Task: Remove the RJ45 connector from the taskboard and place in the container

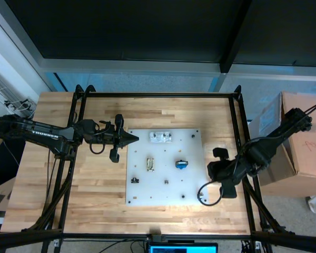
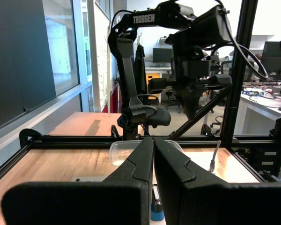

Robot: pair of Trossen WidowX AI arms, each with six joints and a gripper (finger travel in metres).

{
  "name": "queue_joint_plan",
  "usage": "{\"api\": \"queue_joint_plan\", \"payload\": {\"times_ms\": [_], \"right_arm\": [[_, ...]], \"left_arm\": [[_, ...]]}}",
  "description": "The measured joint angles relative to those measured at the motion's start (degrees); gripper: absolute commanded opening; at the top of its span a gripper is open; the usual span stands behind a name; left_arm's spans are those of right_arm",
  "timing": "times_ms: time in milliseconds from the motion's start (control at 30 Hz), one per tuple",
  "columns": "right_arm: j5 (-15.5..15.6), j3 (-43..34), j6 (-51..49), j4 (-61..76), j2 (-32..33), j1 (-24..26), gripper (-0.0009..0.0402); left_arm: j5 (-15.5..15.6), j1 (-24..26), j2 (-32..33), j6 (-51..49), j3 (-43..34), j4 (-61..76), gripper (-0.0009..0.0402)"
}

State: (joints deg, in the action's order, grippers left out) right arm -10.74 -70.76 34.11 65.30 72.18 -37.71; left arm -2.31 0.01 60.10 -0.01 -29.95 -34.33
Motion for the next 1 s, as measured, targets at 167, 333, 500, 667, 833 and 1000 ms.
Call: {"api": "queue_joint_plan", "payload": {"times_ms": [167, 333, 500, 667, 833, 1000], "right_arm": [[0.4, -4.6, 0.3, 3.8, 4.1, -1.8, 0.0], [0.4, -8.3, 0.3, 6.5, 7.4, -2.6, 0.0], [0.4, -9.2, 0.3, 6.8, 9.0, -2.9, 0.0], [0.5, -9.2, 1.3, 7.2, 10.2, -3.0, 0.0], [0.5, -9.2, 1.6, 7.3, 10.9, -3.3, 0.0], [0.9, -9.2, 2.3, 7.3, 10.9, -3.5, 0.0006]], "left_arm": [[0.0, 0.0, 0.0, 0.0, 0.0, 0.0, 0.0], [0.0, 0.0, 0.0, 0.0, 0.0, 0.0, 0.0], [0.0, 0.0, 0.0, 0.0, 0.0, 0.0, 0.0], [0.0, 0.0, 0.0, 0.0, 0.0, 0.0, 0.0], [0.0, 0.0, 0.0, 0.0, 0.0, 0.0, 0.0], [0.0, 0.0, 0.0, 0.0, 0.0, 0.0, 0.0]]}}
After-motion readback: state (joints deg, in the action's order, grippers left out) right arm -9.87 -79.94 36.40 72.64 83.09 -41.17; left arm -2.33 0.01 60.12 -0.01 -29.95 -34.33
